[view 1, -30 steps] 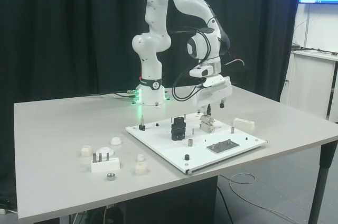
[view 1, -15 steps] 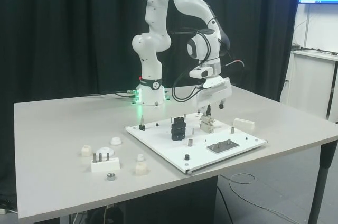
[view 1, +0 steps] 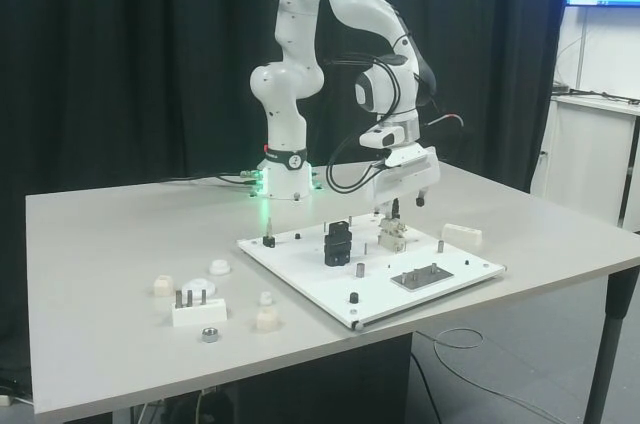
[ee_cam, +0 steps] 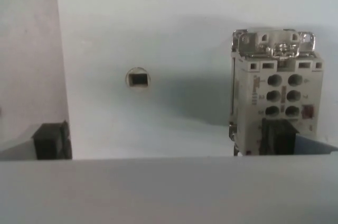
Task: Insert waterproof.
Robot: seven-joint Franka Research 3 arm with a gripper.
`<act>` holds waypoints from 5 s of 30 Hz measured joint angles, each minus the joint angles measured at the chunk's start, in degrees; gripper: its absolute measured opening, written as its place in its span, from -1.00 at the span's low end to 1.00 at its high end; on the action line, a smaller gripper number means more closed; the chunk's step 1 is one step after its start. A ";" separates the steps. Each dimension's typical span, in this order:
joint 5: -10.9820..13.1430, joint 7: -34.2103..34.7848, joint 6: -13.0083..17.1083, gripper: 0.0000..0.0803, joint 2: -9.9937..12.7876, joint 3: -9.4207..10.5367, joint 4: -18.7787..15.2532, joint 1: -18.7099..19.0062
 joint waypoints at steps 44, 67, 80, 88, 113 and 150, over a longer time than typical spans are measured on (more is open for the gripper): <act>1.84 1.53 4.09 0.99 0.08 0.22 -1.38 0.61; 1.97 1.53 4.41 0.99 0.07 0.32 -1.47 0.61; 1.98 1.53 4.83 0.99 0.11 0.43 -1.53 0.61; 1.98 1.52 5.45 0.99 0.21 0.59 -1.59 0.61; 1.98 1.52 6.20 0.99 0.35 0.64 -1.68 0.61; 1.98 1.49 6.66 0.99 0.39 0.68 -1.80 0.61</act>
